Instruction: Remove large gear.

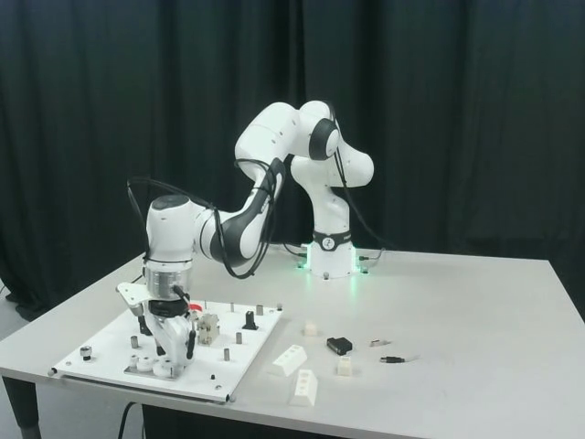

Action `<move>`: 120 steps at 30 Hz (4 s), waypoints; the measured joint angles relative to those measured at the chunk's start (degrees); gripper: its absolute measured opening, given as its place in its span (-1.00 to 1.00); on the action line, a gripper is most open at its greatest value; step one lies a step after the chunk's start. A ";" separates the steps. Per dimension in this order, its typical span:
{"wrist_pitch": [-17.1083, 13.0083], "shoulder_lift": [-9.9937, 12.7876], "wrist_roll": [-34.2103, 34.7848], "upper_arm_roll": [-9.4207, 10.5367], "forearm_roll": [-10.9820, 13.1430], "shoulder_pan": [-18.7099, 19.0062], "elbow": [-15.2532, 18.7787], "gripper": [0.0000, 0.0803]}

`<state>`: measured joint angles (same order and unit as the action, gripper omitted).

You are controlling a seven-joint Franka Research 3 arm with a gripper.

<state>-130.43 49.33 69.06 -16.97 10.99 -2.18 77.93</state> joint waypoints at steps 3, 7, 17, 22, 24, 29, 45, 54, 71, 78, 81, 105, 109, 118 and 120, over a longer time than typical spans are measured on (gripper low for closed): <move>0.15 0.04 0.00 0.10 0.00 0.00 0.00 0.99; 0.18 0.10 0.00 0.17 0.00 0.00 0.00 0.99; 0.16 0.39 -2.14 0.18 -0.02 0.00 -0.24 0.77; 0.68 0.44 -3.33 -0.06 -0.16 -0.38 -0.23 0.77; 1.04 0.43 -5.30 -0.06 -0.16 -0.64 -0.24 0.32; 1.76 0.46 -8.18 0.05 0.45 -1.14 -0.41 0.32; 3.14 0.76 -8.41 0.04 4.30 -2.09 -1.36 -0.17; 3.21 0.79 -9.30 0.04 4.72 -2.17 -1.46 -0.17; 3.17 0.80 -9.98 -0.05 3.72 -1.91 -1.49 -0.18; 3.17 0.80 -9.97 -0.05 3.63 -1.89 -1.49 -0.18; 3.17 0.81 -9.94 -0.06 3.63 -1.88 -1.49 -0.18; 3.17 0.81 -9.41 -0.16 3.62 -1.81 -1.53 -0.18; 3.18 0.81 -9.09 -0.20 3.62 -1.79 -1.53 -0.18; 3.21 0.81 -8.52 -0.36 3.62 -1.66 -1.53 -0.18; 3.21 0.81 -8.40 -0.38 3.62 -1.64 -1.53 -0.18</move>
<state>-127.22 50.14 60.66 -17.35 14.61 -3.82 76.40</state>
